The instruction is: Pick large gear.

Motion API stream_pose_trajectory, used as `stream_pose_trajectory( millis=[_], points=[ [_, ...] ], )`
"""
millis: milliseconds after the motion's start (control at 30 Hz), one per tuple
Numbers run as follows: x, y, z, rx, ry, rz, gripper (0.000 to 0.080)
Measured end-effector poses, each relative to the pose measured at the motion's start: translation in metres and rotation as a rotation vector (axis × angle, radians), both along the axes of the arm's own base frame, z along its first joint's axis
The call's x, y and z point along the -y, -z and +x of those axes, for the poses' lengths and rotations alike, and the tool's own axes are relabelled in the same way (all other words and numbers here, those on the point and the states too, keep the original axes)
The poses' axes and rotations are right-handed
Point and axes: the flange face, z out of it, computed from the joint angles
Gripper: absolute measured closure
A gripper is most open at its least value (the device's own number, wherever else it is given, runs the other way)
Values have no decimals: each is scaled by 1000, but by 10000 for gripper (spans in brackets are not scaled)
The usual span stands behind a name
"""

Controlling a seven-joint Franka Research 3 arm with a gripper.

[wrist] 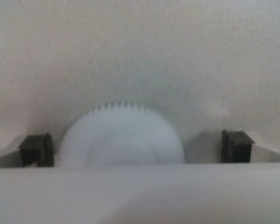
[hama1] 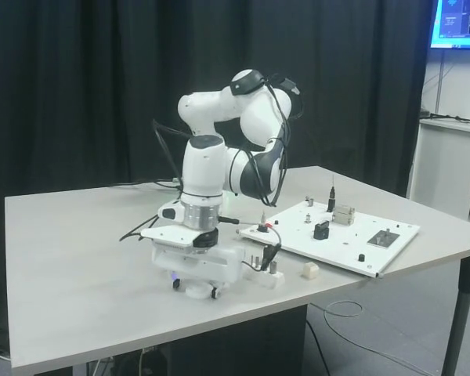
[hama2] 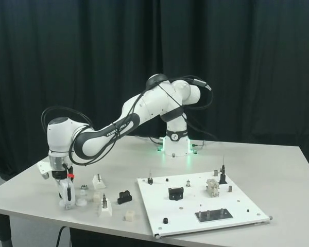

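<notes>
The large gear (wrist: 122,135) is white and toothed and lies flat on the grey table (hama1: 78,251), near its front edge (hama1: 197,291). My gripper (wrist: 135,149) is lowered over it and open. The two black fingertips (wrist: 37,150) stand one on each side of the gear, with a gap between each tip and the teeth. In the first room view the gripper (hama1: 196,287) sits right at table level. In the second room view the gripper (hama2: 67,199) is down at the table's front left corner.
A white board (hama1: 376,251) with small black and grey parts lies on the table beside the gripper. Close to the gripper stand small white holders (hama2: 98,181), a black block (hama2: 124,196) and a white cube (hama1: 309,270). The arm's base (hama2: 175,144) stands at the back.
</notes>
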Motion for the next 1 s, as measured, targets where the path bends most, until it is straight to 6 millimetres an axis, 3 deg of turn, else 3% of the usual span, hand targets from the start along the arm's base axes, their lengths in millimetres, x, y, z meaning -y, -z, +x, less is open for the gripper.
stream_pose_trajectory(
  millis=[700,733,900,933,1000],
  points=[
    [3,1,16,-29,0,31,3],
    [3,2,17,-30,-5,34,90],
    [2,1,20,-50,-37,38,90],
    [2,1,20,-54,-41,39,227],
    [2,1,20,-62,-43,43,227]
  ],
)
